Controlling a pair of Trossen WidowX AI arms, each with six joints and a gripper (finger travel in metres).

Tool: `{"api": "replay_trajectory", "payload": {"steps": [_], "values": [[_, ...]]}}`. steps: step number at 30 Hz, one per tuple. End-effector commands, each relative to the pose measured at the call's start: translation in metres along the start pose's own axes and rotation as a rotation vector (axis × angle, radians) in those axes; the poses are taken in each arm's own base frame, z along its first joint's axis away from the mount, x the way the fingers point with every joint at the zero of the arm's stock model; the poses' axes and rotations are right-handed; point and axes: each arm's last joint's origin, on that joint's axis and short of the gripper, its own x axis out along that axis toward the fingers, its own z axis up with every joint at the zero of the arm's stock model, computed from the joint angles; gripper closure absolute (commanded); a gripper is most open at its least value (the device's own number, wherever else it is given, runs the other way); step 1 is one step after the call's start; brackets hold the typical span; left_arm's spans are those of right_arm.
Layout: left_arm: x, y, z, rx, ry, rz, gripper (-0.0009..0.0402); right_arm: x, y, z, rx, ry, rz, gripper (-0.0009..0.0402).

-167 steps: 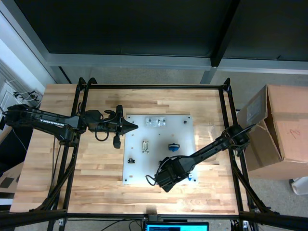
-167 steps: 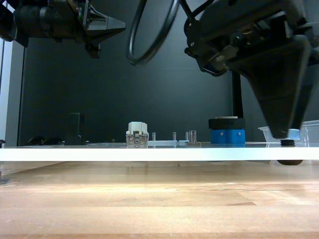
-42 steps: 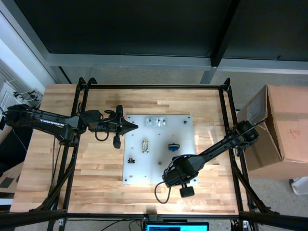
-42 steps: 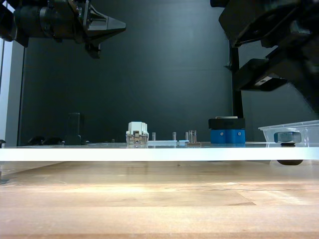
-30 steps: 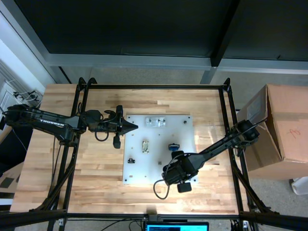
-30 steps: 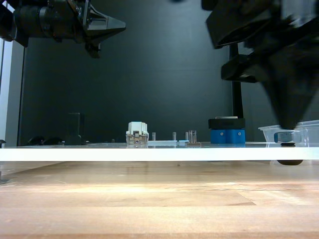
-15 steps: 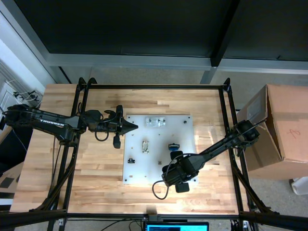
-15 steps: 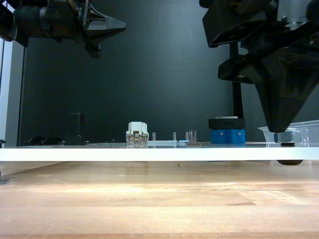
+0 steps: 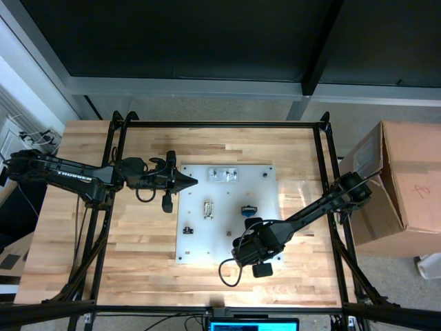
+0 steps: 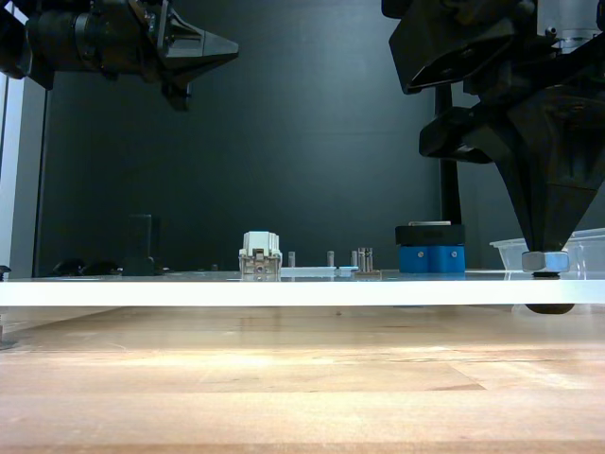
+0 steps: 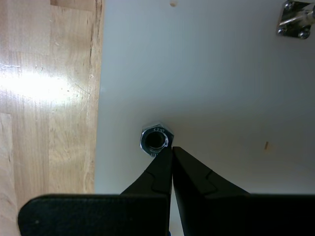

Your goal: Pick the M12 nut and place it on its threads and fasten

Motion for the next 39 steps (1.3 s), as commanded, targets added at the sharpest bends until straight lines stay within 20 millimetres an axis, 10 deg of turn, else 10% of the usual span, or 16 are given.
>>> {"api": "replay_trajectory", "payload": {"steps": [1, 7, 27, 39], "values": [[0.0, 0.0, 0.0, 0.0, 0.0, 0.0, 0.0393, 0.001, 0.0002, -0.0007, 0.0, 0.004, 0.0, 0.0393], [0.0, 0.0001, 0.0, 0.0, 0.0, 0.0, 0.0393, -0.0002, 0.0082, -0.0027, -0.036, 0.088, 0.261, 0.0393], [0.0, 0.0, 0.0, 0.0, 0.0, 0.0, 0.0393, -0.0006, -0.0009, -0.0009, 0.045, -0.016, -0.074, 0.0393], [0.0, 0.0, 0.0, 0.0, 0.0, 0.0, 0.0393, 0.0043, 0.0078, -0.0034, 0.001, 0.084, 0.158, 0.0393]]}}
